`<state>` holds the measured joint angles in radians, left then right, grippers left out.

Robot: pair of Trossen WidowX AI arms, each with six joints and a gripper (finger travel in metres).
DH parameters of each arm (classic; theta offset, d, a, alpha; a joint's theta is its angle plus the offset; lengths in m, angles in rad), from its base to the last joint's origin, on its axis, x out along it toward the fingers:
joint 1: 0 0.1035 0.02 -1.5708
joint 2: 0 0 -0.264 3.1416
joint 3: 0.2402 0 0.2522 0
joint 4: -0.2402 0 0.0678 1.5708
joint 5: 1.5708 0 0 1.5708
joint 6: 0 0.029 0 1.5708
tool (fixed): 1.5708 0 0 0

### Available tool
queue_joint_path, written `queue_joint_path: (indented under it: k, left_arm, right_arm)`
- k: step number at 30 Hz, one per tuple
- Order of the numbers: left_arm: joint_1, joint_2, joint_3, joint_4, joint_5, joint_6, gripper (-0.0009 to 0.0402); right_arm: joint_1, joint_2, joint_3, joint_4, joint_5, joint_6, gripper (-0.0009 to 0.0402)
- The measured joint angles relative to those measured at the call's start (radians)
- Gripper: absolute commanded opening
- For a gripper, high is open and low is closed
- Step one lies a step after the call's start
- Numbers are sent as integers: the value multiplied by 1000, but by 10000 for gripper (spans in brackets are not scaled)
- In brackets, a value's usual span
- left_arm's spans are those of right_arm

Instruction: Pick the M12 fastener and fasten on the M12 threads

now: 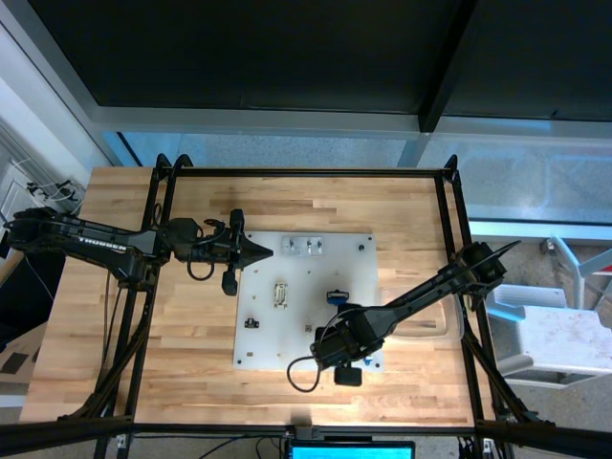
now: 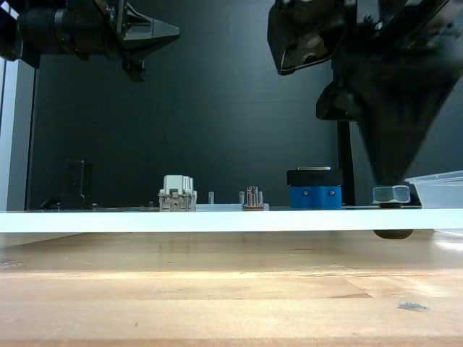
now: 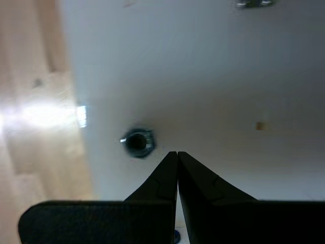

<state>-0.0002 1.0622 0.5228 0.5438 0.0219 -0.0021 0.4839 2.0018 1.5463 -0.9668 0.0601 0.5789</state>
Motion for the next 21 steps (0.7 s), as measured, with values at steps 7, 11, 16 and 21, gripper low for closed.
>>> queue_joint_path:
  k: [7,11,16,21]
  left_arm:
    - [0,0,0,0,0,0,0]
    - [0,0,0,0,0,0,0]
    - [0,0,0,0,0,0,0]
    - [0,0,0,0,0,0,0]
  right_arm:
    - [1,1,-5,20,27,26,0]
    - [2,2,-18,45,25,28,0]
    - [3,3,-18,36,23,38,0]
    - [5,4,-26,44,23,46,0]
